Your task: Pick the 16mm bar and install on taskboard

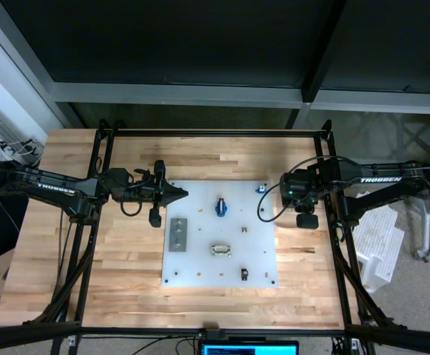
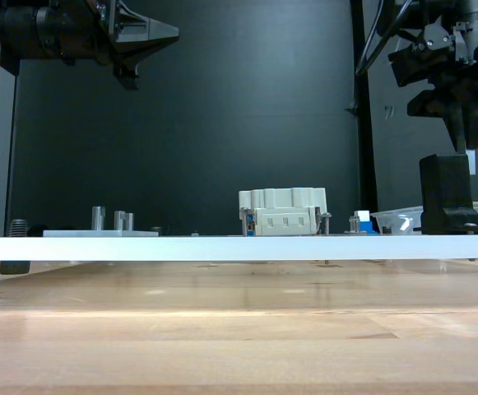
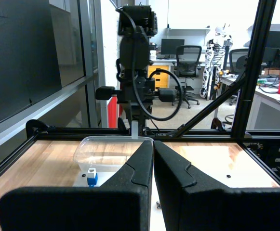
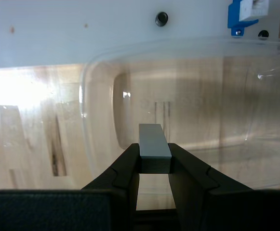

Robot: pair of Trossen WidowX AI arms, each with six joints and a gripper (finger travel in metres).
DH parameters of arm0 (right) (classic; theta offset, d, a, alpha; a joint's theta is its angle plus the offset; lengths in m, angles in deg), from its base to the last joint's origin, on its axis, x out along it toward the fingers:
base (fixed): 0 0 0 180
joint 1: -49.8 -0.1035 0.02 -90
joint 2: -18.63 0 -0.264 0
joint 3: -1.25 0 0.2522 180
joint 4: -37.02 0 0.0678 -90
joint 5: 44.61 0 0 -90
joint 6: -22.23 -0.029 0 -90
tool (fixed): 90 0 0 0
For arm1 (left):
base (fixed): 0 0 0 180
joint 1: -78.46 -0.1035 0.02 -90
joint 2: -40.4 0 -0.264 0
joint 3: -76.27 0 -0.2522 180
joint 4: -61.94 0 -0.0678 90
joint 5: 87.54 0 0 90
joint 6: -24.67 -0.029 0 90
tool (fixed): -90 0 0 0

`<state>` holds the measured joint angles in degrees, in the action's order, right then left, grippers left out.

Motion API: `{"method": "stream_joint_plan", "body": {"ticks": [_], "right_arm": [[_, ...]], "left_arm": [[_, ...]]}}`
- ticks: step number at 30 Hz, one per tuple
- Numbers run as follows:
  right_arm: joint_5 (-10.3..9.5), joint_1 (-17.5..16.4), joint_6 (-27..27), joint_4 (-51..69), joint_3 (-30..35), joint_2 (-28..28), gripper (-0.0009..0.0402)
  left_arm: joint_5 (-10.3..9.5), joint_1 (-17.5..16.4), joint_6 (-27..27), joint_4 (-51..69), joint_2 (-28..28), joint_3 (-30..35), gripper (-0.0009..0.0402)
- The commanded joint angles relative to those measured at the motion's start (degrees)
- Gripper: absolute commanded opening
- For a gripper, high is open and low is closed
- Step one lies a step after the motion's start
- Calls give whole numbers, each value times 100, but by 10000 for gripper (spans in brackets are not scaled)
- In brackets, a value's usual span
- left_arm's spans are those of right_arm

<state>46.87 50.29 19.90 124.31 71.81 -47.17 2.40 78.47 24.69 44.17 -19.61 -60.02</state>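
Status: pick stage judged complete; installation not yet begun.

Right gripper (image 4: pixel 155 162): jaws clamped on the grey bar (image 4: pixel 154 142), one finger on each long side. The bar's end stands proud of the fingertips. In the high view this gripper sits at centre right, off the right edge of the taskboard (image 1: pixel 200 266).

Bar location: held in the air over the clear tray (image 4: pixel 85 96), which lies on the table just beside the board. It appears clear of the tray floor. It touches nothing but the fingers.

Left gripper (image 1: pixel 181 194): fingers together, holding nothing. It hangs high over the board's upper left edge in the high view, pointing toward the right arm. Judged parked.

Taskboard: flat on the table at frame centre, carrying the grey block (image 1: pixel 178 234), a blue knob (image 1: pixel 220 207) and small connectors. No bar is seated on it. Which opening takes the bar cannot be told.

Outstanding, by judgement:
- carry the bar left, from over the tray to over the board;
- align it with its seat;
- lower it, press it home and release.

Risk: the grip is narrow, so the bar could twist on contact.
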Motion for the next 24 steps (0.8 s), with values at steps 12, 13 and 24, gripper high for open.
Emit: {"method": "stream_joint_plan", "body": {"ticks": [12,13,24], "right_arm": [[44,-1486,-1370,-361,79,-638,9],[44,-1572,-1486,-431,79,-697,9],[52,-2417,-2452,-890,149,-1187,9]], "left_arm": [[2,0,0,0,0,0,0],[2,-2,0,0,0,0,0],[2,0,0,0,0,0,0]]}}
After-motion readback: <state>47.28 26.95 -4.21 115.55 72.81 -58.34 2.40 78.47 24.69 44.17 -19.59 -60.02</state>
